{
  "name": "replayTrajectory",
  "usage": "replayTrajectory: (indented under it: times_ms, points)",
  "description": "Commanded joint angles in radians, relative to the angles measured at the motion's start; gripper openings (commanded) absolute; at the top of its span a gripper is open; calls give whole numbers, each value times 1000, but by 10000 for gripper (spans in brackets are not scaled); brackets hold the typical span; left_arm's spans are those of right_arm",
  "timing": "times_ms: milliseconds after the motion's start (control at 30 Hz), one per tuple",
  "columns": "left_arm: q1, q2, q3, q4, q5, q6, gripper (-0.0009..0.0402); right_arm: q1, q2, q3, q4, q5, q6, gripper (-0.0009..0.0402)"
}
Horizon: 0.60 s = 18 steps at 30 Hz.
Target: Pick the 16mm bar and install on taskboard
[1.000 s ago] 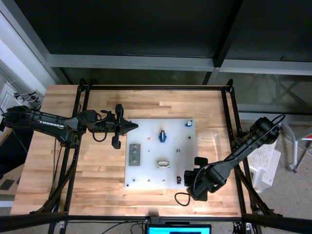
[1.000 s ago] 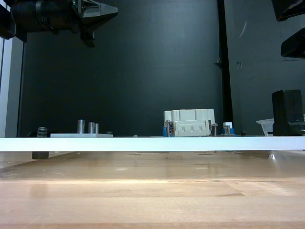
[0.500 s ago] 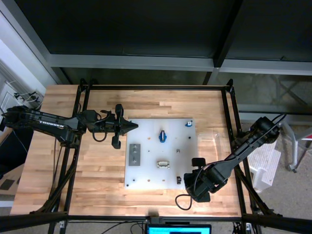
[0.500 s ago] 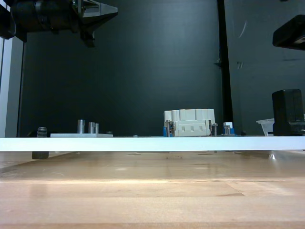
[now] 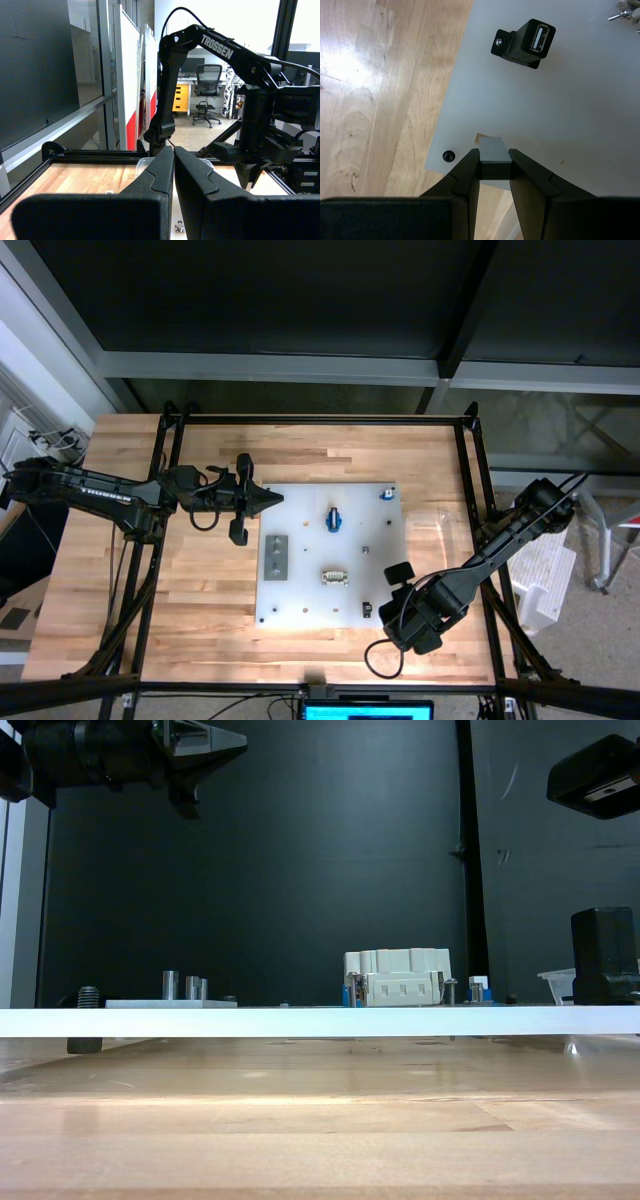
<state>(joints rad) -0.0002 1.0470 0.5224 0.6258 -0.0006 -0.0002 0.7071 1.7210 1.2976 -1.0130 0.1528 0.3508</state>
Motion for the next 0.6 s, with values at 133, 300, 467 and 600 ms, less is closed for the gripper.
replayTrajectory:
  times_ms: [133,300,467,600]
  points:
    - [0,0,0,0,0,0,0,0,3,-8,3,-22,12,0]
    - [0,0,0,0,0,0,0,0,3,-17,10,-22,11,0]
    - [0,0,0,0,0,0,0,0,3,-26,23,-22,11,0]
    - [0,0,0,0,0,0,0,0,3,-34,41,-22,11,0]
